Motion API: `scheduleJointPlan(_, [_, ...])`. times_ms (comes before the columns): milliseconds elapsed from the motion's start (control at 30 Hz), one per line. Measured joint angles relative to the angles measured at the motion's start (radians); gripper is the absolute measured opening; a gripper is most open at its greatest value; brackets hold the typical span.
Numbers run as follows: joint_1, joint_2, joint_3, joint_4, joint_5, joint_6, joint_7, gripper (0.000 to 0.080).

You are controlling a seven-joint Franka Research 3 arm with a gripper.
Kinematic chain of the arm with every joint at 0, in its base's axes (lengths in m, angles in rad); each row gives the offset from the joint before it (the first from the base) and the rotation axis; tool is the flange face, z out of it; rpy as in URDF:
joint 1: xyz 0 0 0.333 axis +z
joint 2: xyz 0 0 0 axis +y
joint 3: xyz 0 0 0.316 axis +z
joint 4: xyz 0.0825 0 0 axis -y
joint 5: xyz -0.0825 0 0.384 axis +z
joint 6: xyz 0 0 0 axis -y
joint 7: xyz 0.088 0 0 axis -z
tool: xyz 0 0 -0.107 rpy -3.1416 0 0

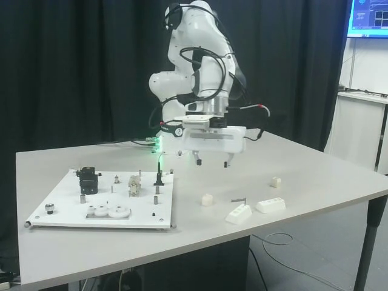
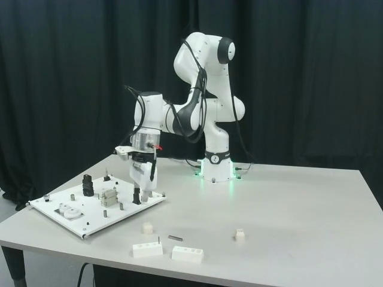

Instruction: Pick round peg 1.

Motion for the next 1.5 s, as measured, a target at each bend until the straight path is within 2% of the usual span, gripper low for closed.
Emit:
scheduleJointPlan(300, [0.026, 0.068, 0.014, 0.098, 0.000, -0.052, 0.136, 0.0800])
scheduleJointPlan(700, [0.027, 0.148, 0.051, 0.220, 0.002, -0.144, 0.145, 0.0800])
scheduleJointPlan(967, [0.027, 0.195, 0.064, 0.273, 0.041, -0.168, 0.206, 0.0800])
scheduleJointPlan(1300, [0.026, 0.255, 0.067, 0.327, 0.142, -0.197, 0.228, 0.0800])
scheduleJointPlan(1500, [0.022, 0.292, 0.067, 0.358, 0.175, -0.209, 0.228, 0.0800])
